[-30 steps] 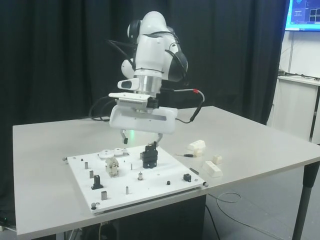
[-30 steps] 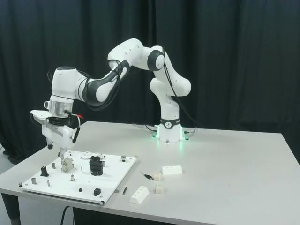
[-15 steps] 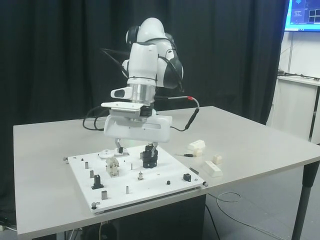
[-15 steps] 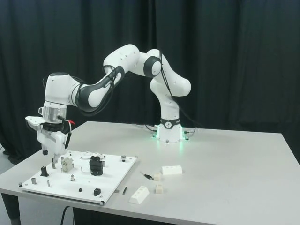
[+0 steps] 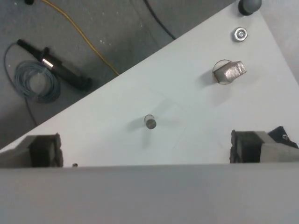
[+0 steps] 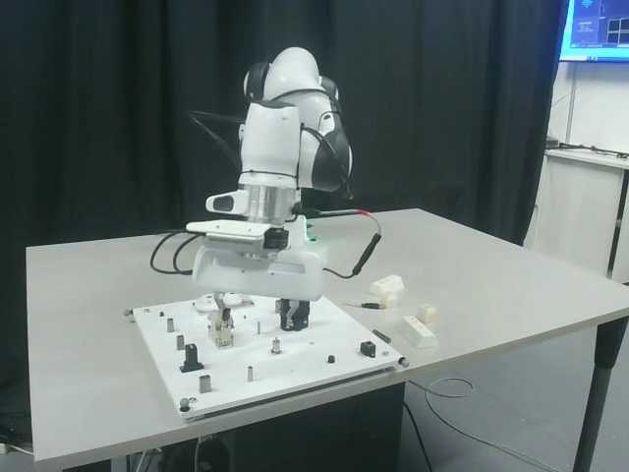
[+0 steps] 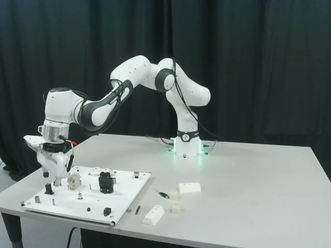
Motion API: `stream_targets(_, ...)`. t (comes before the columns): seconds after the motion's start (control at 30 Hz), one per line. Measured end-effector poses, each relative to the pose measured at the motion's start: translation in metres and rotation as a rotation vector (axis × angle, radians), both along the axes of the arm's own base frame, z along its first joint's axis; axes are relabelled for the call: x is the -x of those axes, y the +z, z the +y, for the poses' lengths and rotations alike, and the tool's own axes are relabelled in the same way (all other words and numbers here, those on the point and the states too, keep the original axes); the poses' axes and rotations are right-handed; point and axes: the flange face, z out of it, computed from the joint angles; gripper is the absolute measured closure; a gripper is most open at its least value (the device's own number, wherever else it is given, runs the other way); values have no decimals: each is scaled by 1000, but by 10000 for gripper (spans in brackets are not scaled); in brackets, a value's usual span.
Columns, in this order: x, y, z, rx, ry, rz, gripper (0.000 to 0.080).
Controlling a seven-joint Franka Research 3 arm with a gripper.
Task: Remove round peg 2.
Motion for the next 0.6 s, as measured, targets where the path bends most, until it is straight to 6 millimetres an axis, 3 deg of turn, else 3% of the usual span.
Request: stream_targets(0.6,-6,-29,-17,-17,14,-9,3)
